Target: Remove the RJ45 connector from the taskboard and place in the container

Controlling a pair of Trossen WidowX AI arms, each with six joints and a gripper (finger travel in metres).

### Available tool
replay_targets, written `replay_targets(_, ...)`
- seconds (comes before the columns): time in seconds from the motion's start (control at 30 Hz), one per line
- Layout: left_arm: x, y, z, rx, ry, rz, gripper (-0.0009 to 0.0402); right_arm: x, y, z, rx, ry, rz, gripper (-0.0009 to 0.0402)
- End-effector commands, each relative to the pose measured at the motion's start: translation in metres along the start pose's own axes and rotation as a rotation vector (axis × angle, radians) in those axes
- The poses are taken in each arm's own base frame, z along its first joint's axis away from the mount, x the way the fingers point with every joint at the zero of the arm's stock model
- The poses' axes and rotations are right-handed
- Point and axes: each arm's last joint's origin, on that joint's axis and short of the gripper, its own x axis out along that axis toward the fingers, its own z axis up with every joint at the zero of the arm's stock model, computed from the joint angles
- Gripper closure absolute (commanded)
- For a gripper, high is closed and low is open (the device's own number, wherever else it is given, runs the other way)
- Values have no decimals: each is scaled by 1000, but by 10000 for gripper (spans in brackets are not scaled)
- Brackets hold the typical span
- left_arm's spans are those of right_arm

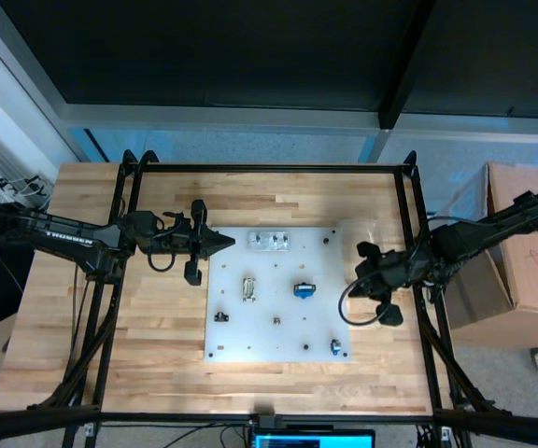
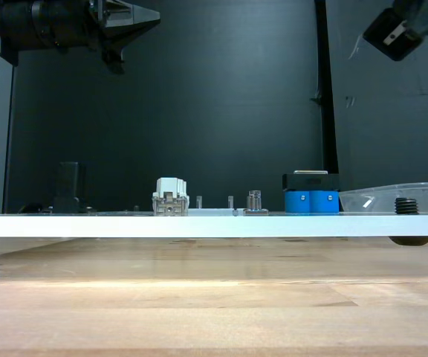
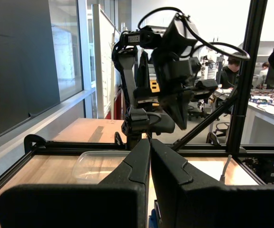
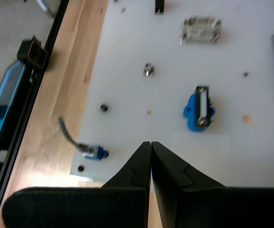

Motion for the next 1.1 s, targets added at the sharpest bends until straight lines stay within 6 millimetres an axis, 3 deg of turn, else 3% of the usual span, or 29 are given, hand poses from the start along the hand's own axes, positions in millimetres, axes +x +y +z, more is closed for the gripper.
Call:
replay_targets(0.03, 0, 0, 0, 0, 0, 0, 393, 3, 7, -1, 5, 52, -44, 394)
replay_targets(0.57, 0, 0, 0, 0, -1, 0, 393, 26, 59, 16, -5, 351, -123, 393)
replay_targets(0.77, 0, 0, 0, 0, -1, 0, 393, 36, 77, 29, -8, 379, -119, 390)
replay_targets(0.9, 0, 0, 0, 0, 0, 0, 393, 44, 84, 38, 5, 389, -129, 365)
replay_targets(1.1, 0, 0, 0, 0, 0, 0, 393, 56, 90, 41, 45, 422, -163, 292)
